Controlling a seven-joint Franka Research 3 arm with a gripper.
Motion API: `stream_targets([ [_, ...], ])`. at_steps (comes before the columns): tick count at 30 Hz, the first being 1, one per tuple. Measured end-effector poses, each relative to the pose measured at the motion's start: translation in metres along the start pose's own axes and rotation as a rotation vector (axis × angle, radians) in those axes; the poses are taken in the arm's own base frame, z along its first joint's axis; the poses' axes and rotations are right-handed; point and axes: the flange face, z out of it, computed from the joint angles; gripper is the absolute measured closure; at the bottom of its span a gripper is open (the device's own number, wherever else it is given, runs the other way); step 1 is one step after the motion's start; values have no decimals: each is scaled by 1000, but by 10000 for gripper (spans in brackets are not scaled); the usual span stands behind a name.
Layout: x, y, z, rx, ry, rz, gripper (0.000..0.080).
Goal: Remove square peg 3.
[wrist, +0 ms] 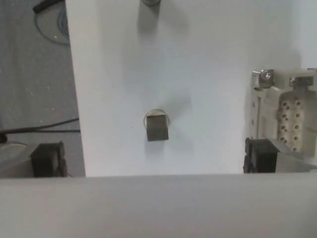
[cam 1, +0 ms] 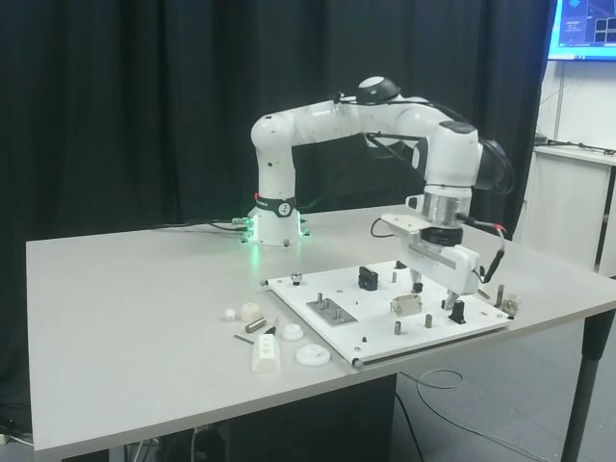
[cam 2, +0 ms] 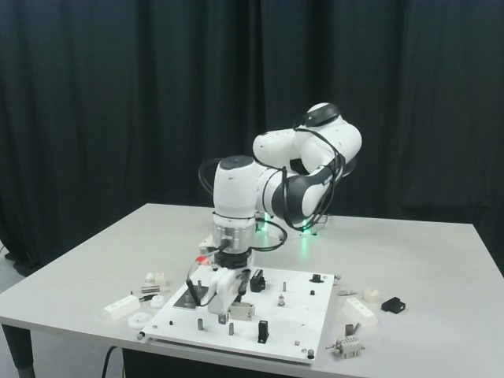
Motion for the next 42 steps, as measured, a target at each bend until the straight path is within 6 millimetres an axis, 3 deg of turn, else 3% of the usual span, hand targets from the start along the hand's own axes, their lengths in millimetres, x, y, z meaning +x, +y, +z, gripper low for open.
stream_targets([
  [42, -2, -13, 30, -56, -20, 3, 3],
])
